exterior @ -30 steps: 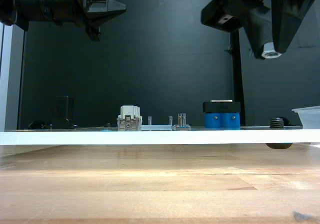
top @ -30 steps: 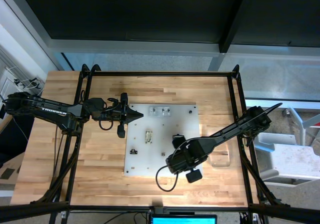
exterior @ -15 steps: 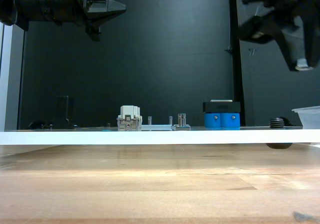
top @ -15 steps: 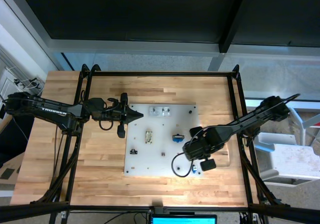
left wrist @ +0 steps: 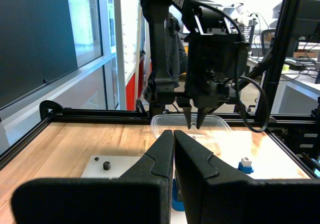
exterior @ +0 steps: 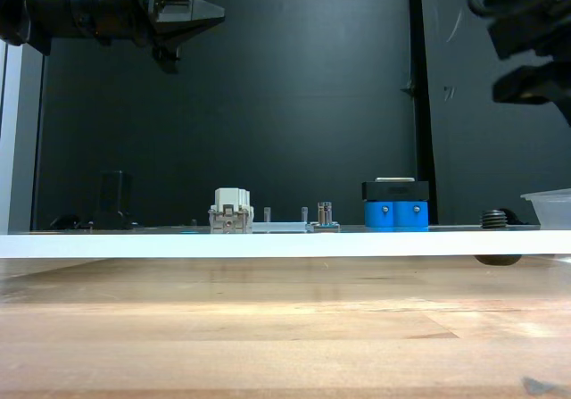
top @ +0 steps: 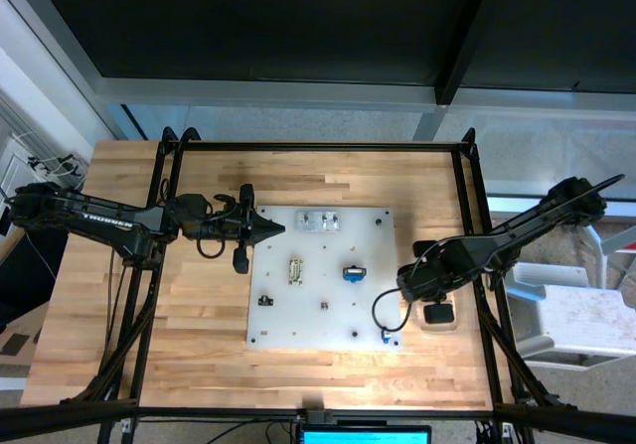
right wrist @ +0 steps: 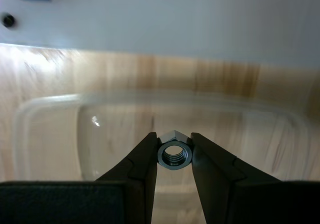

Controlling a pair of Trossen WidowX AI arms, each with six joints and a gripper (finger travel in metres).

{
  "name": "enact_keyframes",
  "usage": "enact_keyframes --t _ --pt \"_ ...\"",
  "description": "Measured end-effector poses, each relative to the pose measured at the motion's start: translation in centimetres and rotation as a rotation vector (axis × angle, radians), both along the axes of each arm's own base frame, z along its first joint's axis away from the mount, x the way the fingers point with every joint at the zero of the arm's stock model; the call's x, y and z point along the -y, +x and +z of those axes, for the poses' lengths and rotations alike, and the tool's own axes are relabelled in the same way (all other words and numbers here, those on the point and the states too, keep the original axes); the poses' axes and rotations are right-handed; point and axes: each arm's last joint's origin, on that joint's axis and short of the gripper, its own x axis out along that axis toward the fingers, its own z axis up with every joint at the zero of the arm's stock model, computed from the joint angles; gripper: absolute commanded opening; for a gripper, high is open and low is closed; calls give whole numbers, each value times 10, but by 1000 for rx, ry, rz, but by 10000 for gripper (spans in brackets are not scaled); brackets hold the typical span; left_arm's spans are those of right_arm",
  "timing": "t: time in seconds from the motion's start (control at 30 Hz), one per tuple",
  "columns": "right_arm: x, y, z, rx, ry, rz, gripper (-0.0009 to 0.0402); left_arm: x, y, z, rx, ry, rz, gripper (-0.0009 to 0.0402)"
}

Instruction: Unfasten the M12 fastener and place in the container

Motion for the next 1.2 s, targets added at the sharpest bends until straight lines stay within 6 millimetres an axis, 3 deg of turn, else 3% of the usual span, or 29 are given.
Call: enact_keyframes --t 0.37,0.87,1.2 --pt "9 -28 -15 -38 32 -73 38 0 0 0 0 0 0 0" --pt "8 -31 -22 -70 55 -89 170 0 0 0 0 0 0 0" --pt "8 -31 -22 -71 54 -89 210 0 0 0 0 0 0 0"
